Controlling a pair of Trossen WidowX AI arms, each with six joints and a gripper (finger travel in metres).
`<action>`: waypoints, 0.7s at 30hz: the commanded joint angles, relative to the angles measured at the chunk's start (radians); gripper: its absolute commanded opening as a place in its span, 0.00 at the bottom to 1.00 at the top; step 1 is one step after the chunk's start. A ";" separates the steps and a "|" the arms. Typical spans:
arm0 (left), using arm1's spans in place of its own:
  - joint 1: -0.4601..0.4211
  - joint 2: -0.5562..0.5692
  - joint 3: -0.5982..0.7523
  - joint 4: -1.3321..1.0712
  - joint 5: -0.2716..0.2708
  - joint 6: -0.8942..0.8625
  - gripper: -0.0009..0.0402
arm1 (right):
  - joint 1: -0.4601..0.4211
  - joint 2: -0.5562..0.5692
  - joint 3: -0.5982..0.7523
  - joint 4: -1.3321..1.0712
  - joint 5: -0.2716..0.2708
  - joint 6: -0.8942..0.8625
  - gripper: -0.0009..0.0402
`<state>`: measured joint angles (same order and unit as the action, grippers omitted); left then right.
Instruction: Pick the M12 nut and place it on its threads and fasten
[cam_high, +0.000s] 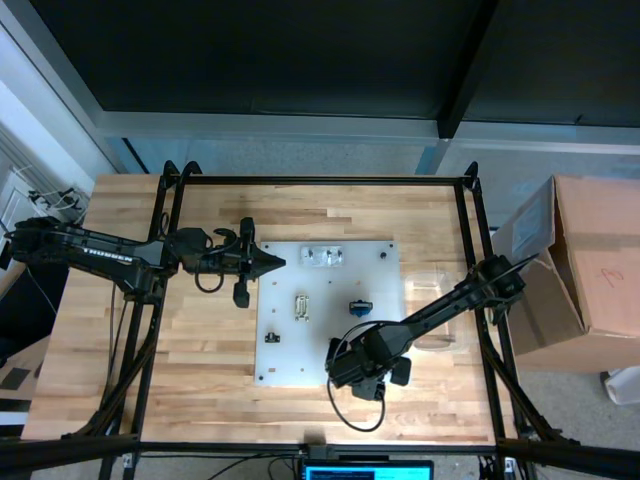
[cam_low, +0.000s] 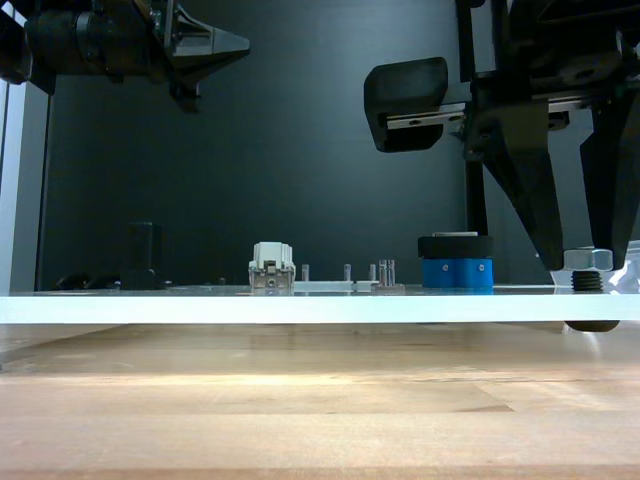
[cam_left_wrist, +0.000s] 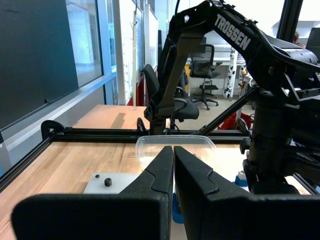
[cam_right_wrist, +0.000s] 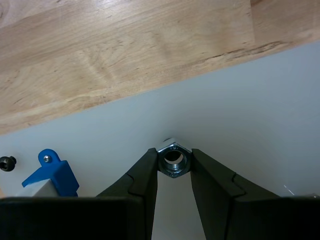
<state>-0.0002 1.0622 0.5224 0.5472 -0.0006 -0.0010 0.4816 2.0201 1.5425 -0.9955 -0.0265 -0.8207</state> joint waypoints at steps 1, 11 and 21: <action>0.000 0.000 0.000 0.000 0.000 0.000 0.02 | 0.001 -0.005 -0.016 0.014 0.000 0.001 0.07; 0.000 0.000 0.000 0.000 0.000 0.000 0.02 | -0.002 0.004 -0.024 0.020 0.000 0.006 0.07; 0.000 0.000 0.000 0.000 0.000 0.000 0.02 | -0.009 0.003 -0.037 0.021 0.000 0.124 0.07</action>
<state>-0.0002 1.0622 0.5228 0.5472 -0.0006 -0.0010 0.4736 2.0193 1.5082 -0.9661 -0.0307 -0.7197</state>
